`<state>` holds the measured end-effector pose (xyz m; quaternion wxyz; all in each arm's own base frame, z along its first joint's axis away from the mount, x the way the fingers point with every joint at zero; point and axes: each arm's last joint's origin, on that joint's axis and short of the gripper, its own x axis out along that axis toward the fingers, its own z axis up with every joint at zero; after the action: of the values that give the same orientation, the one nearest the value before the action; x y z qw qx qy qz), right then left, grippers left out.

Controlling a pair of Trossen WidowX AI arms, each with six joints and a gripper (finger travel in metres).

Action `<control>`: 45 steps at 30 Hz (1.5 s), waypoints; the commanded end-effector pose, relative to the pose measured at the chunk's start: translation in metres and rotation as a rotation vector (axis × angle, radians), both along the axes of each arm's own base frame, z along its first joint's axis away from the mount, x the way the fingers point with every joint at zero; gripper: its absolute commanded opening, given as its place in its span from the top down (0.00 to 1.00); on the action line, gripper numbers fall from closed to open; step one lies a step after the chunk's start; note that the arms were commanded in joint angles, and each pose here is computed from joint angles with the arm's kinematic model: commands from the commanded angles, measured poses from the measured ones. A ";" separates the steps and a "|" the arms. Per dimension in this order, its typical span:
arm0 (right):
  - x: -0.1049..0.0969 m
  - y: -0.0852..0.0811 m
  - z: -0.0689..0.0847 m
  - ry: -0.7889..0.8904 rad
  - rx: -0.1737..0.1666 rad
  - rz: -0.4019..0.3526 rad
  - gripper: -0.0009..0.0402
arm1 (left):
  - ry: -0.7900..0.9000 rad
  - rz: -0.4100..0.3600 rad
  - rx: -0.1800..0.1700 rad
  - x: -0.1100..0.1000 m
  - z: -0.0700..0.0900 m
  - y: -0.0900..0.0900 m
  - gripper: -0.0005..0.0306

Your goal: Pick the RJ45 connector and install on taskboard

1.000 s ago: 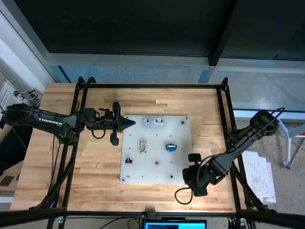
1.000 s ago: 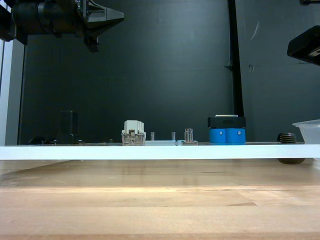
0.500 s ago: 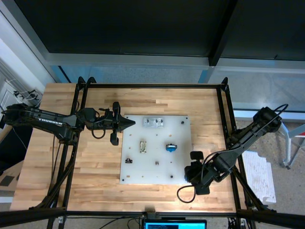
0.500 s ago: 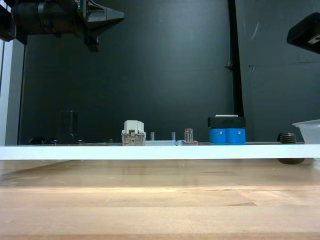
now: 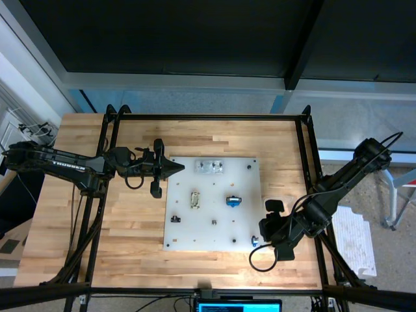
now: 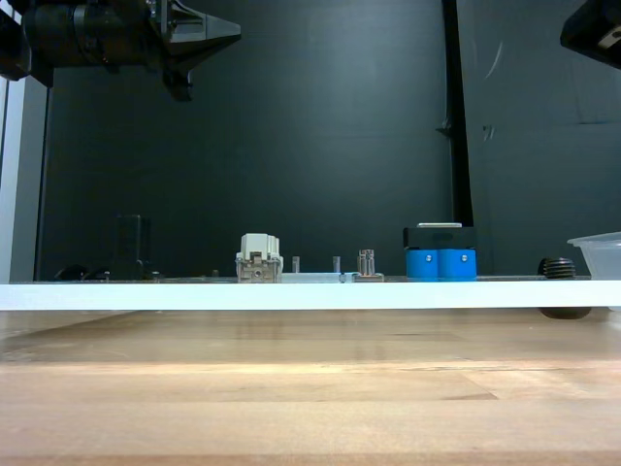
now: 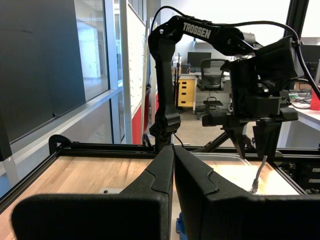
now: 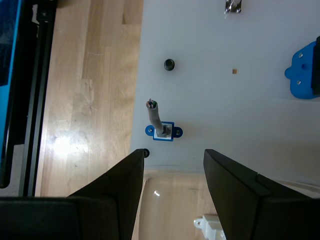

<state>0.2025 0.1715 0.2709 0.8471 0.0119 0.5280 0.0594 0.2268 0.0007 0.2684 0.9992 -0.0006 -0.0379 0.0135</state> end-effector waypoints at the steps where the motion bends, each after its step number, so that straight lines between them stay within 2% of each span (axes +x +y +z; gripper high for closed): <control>1: -0.002 -0.008 0.006 -0.009 -0.009 0.009 0.62 | -0.001 0.000 0.000 0.000 0.000 0.000 0.98; 9: 0.008 -0.058 0.028 -0.090 -0.037 -0.049 0.73 | -0.001 0.000 0.000 0.000 0.000 0.000 0.98; 15: 0.022 -0.095 0.040 -0.192 -0.096 -0.059 0.80 | -0.001 0.000 0.000 0.000 0.000 0.000 0.98; 18: 0.027 -0.112 0.045 -0.243 -0.109 -0.090 0.85 | -0.001 0.000 0.000 0.000 0.000 0.000 0.98; 22: 0.033 -0.131 0.053 -0.317 -0.092 -0.073 0.91 | -0.001 0.000 0.000 0.000 0.000 0.000 0.98; 24: 0.036 -0.141 0.057 -0.355 -0.093 -0.091 0.95 | -0.001 0.000 0.000 0.000 0.000 0.000 0.98; 26: 0.037 -0.149 0.060 -0.388 -0.092 -0.074 0.99 | -0.001 0.000 0.000 0.000 0.000 0.000 0.98; 32: 0.045 -0.168 0.070 -0.519 -0.060 -0.082 0.98 | -0.001 0.000 0.000 0.000 0.000 0.000 0.98; 35: 0.049 -0.175 0.075 -0.598 -0.072 -0.107 0.98 | -0.001 0.000 0.000 0.000 0.000 0.000 0.98; 39: 0.054 -0.177 0.077 -0.698 -0.089 -0.101 0.98 | -0.001 0.000 0.000 0.000 0.000 0.000 0.98; 45: 0.059 -0.180 0.071 -0.861 -0.091 -0.115 0.98 | -0.001 0.000 0.000 0.000 0.000 0.000 0.98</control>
<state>0.2613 -0.0081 0.3436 0.9896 -0.0223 0.1416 -0.0097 0.2268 0.0007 0.2684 0.9992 -0.0006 -0.0379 0.0135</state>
